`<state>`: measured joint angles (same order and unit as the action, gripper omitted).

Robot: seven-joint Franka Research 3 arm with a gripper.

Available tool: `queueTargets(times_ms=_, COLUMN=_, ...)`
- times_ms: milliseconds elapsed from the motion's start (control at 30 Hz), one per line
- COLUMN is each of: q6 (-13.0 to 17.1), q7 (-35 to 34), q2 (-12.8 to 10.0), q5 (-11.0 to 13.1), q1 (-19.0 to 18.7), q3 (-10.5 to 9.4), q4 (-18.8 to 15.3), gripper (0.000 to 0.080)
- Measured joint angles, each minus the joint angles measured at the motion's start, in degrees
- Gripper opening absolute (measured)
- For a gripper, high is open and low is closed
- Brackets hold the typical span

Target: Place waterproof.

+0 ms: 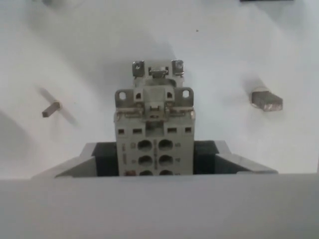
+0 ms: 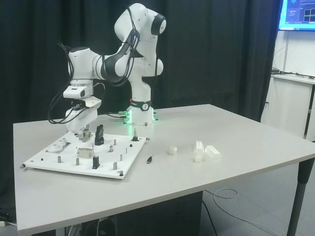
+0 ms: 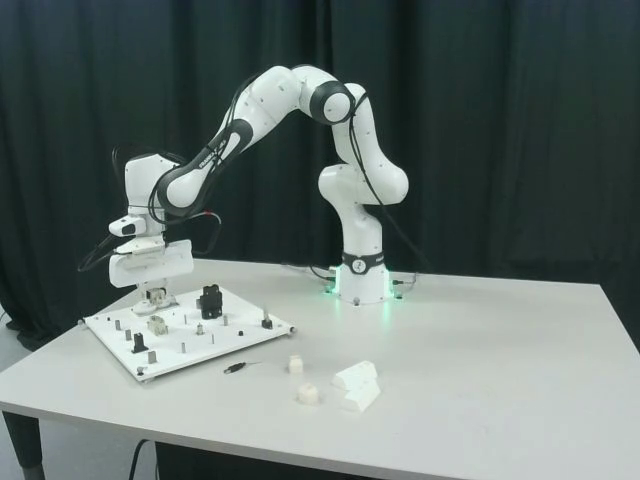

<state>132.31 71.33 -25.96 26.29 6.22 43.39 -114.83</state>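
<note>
The waterproof connector (image 1: 154, 127) is a grey block with round holes in its face and metal clips at its far end. It sits between the jaws of my gripper (image 1: 155, 162), which is shut on it. In the first room view my gripper (image 2: 83, 132) hangs just above the back left part of the white board (image 2: 44, 160), with the connector (image 2: 86, 134) under it. The second room view shows the gripper (image 3: 155, 290) low over the white board (image 3: 215, 345). A grey metal socket (image 2: 84, 151) stands on the board a little in front of the gripper.
Short pegs (image 1: 51, 108) (image 1: 266, 99) stick up from the board on both sides of the connector. Black parts (image 2: 99, 135) (image 2: 95, 162) stand on the board too. On the grey table (image 2: 246, 128), right of the board, lie a small black tool (image 2: 148, 159) and white blocks (image 2: 198, 150).
</note>
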Motion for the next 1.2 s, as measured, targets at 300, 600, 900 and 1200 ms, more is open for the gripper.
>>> queueTargets(times_ms=300, q6=0.8, q7=0.0, q2=-0.1, q5=0.0, q1=0.0, q3=0.00, q4=-0.6, gripper=0.0310)
queueTargets(times_ms=600, q6=1.1, q7=-0.3, q2=-0.1, q5=0.0, q1=0.0, q3=-0.09, q4=-0.6, gripper=0.0310)
queueTargets(times_ms=900, q6=1.3, q7=-0.5, q2=-0.1, q5=0.0, q1=-0.1, q3=-0.14, q4=-0.6, gripper=0.0310)
queueTargets(times_ms=1200, q6=1.3, q7=-0.8, q2=-0.1, q5=0.0, q1=-0.3, q3=-0.14, q4=-0.4, gripper=0.0310)
